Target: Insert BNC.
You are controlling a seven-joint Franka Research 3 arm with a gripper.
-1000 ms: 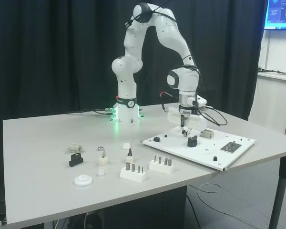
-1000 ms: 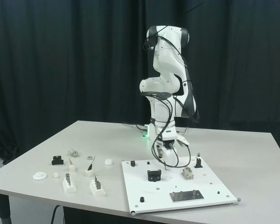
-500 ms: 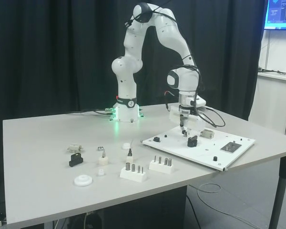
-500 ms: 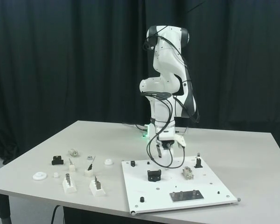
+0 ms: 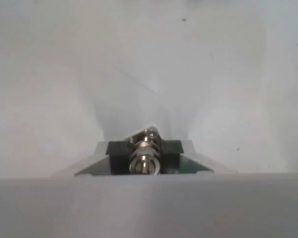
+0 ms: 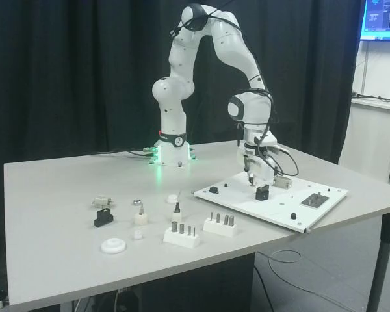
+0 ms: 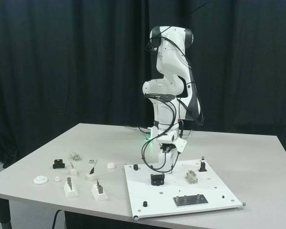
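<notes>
In the wrist view a small metal BNC connector [image 5: 145, 153] sits between the black pads, with my gripper [image 5: 145, 161] shut on it above a bare white surface. In the first room view the gripper [image 6: 250, 170] hangs a little above the white board [image 6: 273, 209], just behind the black block [image 6: 262, 192]. In the second room view the gripper [image 7: 168, 151] is tilted over the board's [image 7: 214, 191] far side, and a black cable loops down from the wrist. The connector is too small to make out in either room view.
On the board stand a grey fitting [image 6: 283, 182], a metal plate [image 6: 314, 199] and a few black knobs. Left of the board lie two white holders with pins [image 6: 182, 234], a black clamp [image 6: 103, 218] and a white gear [image 6: 113, 246]. A green light glows at the arm's base [image 6: 172, 155].
The wrist has turned about its own axis and tilted, so the hand now shows edge-on in the first room view. It has drifted slightly toward the arm's base, still holding the connector.
</notes>
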